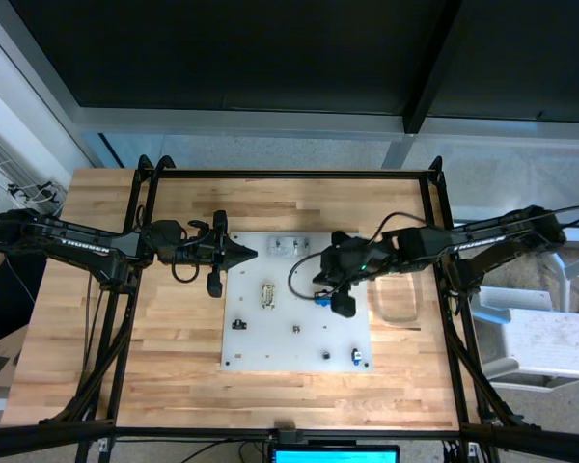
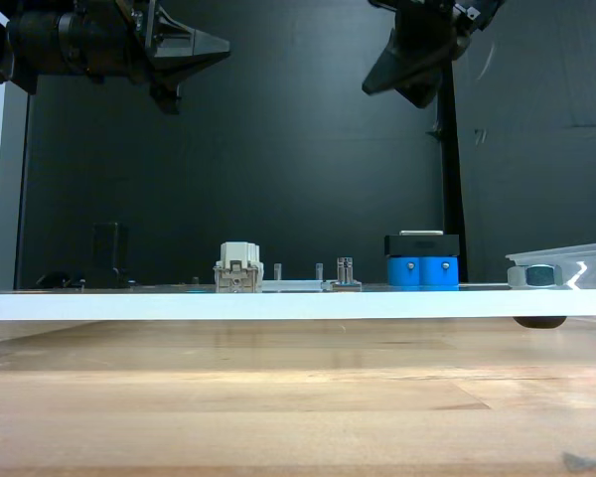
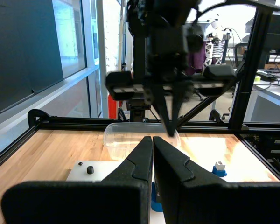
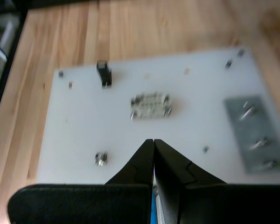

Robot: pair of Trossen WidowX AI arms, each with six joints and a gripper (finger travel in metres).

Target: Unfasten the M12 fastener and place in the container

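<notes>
Left gripper (image 1: 252, 254), fingers together, hovers over the white square board's (image 1: 270, 340) nine o'clock edge. Right gripper (image 4: 153, 141), likewise pinched together, hangs nearer the small silver nut (image 2: 524, 275), on its black stud (image 1: 328, 359) at six o'clock; the clear plastic tray (image 1: 402, 321) lies at three.

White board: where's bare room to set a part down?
Free: near-left corner of the white board, between grey connector, silver post and near edge; also table in front. Crowded: far half, under the shut left pincer and right pincer.
</notes>
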